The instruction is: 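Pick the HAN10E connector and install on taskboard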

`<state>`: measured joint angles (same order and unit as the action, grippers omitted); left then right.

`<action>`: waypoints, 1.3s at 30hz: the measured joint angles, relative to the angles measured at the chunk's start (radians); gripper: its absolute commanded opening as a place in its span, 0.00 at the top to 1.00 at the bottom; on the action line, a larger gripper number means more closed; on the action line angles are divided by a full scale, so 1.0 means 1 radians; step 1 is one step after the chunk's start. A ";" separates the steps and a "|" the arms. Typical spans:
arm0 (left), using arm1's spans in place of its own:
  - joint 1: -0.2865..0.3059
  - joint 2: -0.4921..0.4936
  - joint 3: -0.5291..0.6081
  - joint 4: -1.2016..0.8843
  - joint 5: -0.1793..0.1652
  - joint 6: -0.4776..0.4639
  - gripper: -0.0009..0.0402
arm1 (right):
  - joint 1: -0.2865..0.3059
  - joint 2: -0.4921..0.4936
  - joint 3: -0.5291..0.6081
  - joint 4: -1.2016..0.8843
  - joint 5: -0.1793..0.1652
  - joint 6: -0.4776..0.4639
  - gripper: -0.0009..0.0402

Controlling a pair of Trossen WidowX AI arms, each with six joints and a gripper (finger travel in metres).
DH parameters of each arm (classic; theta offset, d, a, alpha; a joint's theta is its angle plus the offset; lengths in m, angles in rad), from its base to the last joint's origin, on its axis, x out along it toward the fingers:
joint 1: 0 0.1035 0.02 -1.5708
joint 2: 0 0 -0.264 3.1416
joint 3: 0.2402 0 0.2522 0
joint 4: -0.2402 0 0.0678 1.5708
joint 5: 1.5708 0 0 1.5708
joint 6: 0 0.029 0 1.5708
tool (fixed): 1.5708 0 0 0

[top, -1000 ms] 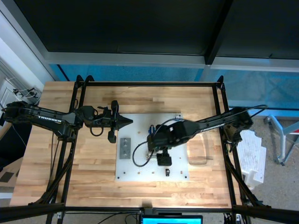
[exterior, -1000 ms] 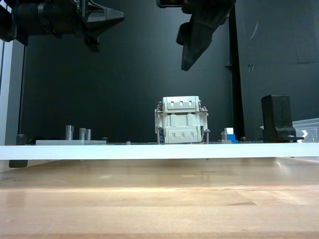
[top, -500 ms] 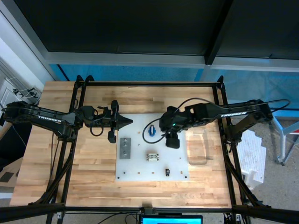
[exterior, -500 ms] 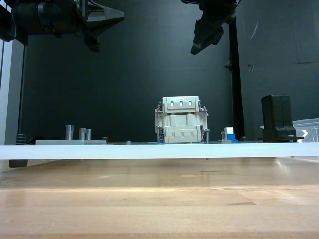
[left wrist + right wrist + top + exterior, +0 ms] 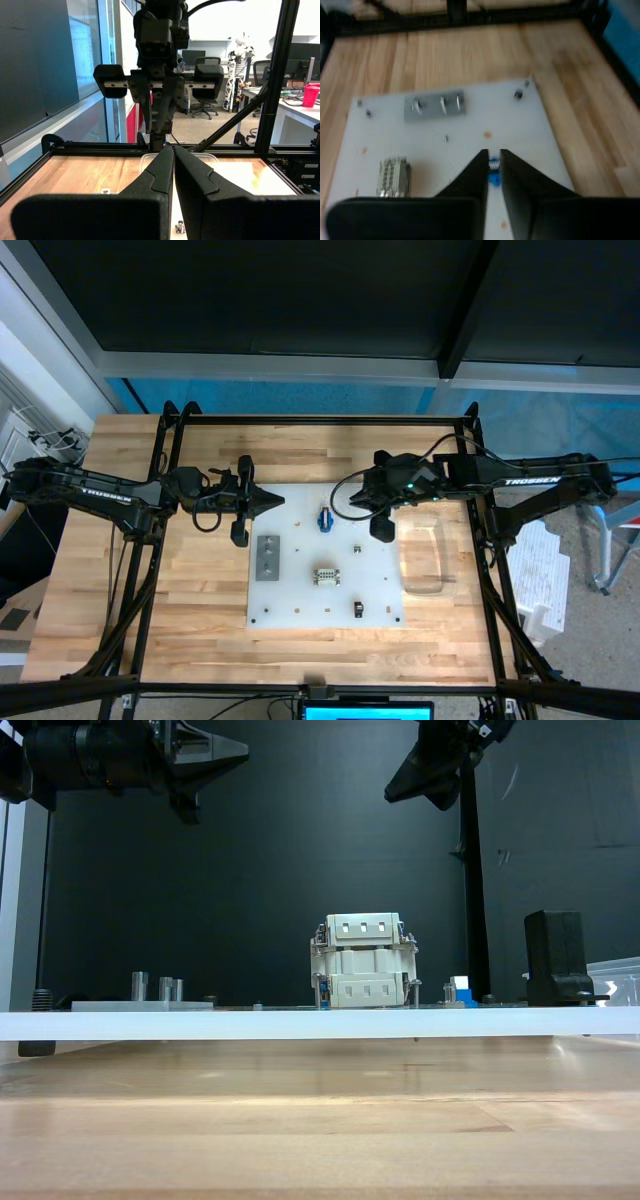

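The beige-grey HAN10E connector stands upright on the white taskboard, with nothing holding it. My right gripper hangs high over the board's far right part, well clear of the connector. Its fingers are empty, with a narrow gap between them. My left gripper hovers shut and empty above the board's far left corner.
A grey metal block with pins, a small blue connector and a black fitting sit on the board. A clear tray lies right of it. A black frame rims the table.
My right gripper has risen from just above the HAN10E connector and drawn back toward the far right. The connector stays on the board. The left arm has not moved.
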<state>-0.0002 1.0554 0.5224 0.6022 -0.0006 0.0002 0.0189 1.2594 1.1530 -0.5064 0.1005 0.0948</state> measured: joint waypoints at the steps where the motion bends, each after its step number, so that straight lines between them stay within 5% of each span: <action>1: 0.000 0.000 0.000 0.000 0.000 0.000 0.98 | -0.002 -0.016 -0.023 0.043 0.001 -0.001 0.97; 6: 0.000 0.000 0.000 0.000 0.000 0.000 0.98 | -0.005 -0.087 -0.139 0.253 -0.004 -0.005 0.98; 12: 0.000 0.000 0.000 0.000 0.000 0.000 0.98 | -0.037 -0.142 -0.267 0.480 -0.094 0.003 0.98; 26: 0.000 0.000 0.000 0.000 0.000 0.000 0.98 | -0.048 -0.161 -0.446 0.839 -0.092 0.011 0.98; 30: 0.000 0.000 0.000 0.000 0.000 0.000 0.98 | -0.047 -0.161 -0.487 0.930 -0.066 0.011 0.98; 39: 0.000 0.000 0.000 0.000 0.000 0.000 0.98 | -0.047 -0.161 -0.526 0.993 -0.088 0.013 0.98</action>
<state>-0.0002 1.0554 0.5228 0.6022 -0.0006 0.0002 -0.0284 1.0985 0.6266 0.4862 0.0128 0.1074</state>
